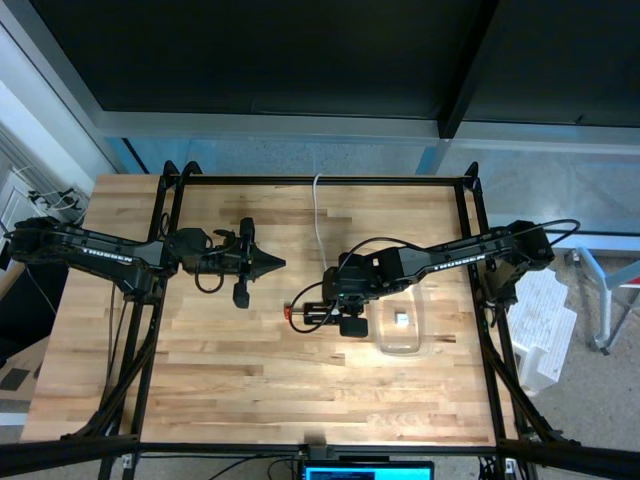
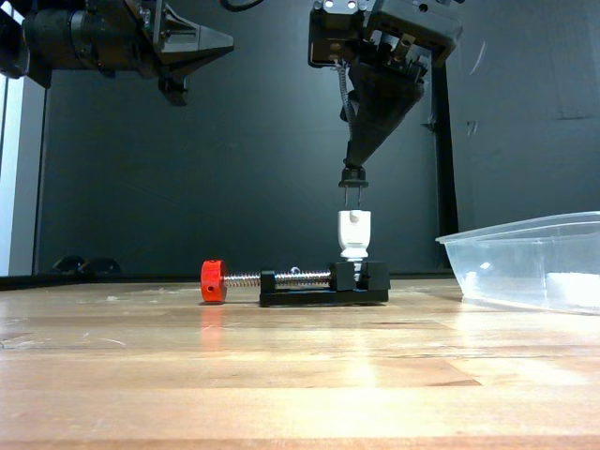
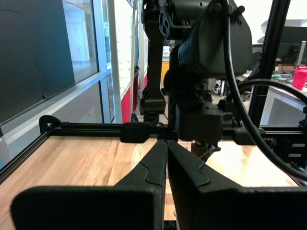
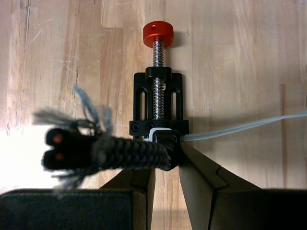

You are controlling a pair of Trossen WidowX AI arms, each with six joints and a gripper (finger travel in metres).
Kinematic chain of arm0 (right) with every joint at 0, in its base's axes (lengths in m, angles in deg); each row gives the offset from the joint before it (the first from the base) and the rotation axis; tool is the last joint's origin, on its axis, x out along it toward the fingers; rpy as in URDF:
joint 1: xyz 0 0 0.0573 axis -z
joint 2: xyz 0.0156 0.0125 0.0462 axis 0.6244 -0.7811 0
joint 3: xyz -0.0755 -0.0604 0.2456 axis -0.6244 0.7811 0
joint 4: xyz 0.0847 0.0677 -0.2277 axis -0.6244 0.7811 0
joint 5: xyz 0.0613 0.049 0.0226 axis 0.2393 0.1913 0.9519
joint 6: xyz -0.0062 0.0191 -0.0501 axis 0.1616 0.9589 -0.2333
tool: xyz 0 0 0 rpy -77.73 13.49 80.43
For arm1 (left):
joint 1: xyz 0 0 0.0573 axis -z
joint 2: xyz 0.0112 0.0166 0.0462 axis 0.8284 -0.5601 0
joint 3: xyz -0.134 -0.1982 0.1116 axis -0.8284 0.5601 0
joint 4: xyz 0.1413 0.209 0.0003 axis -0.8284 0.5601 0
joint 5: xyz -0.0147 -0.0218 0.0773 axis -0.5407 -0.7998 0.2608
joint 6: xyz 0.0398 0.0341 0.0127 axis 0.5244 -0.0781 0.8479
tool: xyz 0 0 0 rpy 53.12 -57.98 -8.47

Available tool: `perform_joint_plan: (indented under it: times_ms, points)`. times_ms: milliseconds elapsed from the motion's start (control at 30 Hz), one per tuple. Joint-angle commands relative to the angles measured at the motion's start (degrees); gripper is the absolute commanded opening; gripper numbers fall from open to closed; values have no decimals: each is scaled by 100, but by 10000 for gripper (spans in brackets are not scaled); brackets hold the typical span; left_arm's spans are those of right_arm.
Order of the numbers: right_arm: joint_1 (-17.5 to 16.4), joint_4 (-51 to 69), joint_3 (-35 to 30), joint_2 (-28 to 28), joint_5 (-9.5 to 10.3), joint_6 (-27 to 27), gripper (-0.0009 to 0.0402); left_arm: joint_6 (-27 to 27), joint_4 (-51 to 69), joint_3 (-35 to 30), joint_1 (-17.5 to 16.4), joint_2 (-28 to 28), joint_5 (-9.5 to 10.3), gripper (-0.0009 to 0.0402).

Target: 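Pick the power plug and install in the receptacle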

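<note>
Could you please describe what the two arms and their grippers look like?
The left arm and right arm are matte black, with white lettering along the forearm and looping black cables. The left gripper, out over the table's left half, and the right gripper, above the receptacle, each end in black wedge-shaped jaws tapering to a point.

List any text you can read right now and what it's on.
"TROSSEN": on the left arm; its left gripper is shut, parked high at the left.
Lettering on the right arm: too blurred to read; the right gripper holds the plug above the receptacle.
Text on the screen: too small to read.
</note>
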Motion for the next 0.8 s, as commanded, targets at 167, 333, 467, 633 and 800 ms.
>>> perform_joint_plan:
  times_ms: [167, 333, 467, 633, 800]
  points:
    - [-7, -22, -17, -46, 17, -52, 0, 0, 2, 0, -2, 0, -2, 0]
    - [-15, 35, -15, -46, 31, -61, 0, 0, 2, 0, 0, 0, -2, 0]
    - [-17, 61, -15, -46, 35, -68, 0, 0, 2, 0, 0, 0, -2, 0]
    - [-26, 66, -15, -46, 35, -70, 0, 0, 2, 0, 0, 0, -2, 0]
    - [-31, 63, -11, -46, 35, -72, 0, 2, 0, 0, -2, 0, -2, 0]
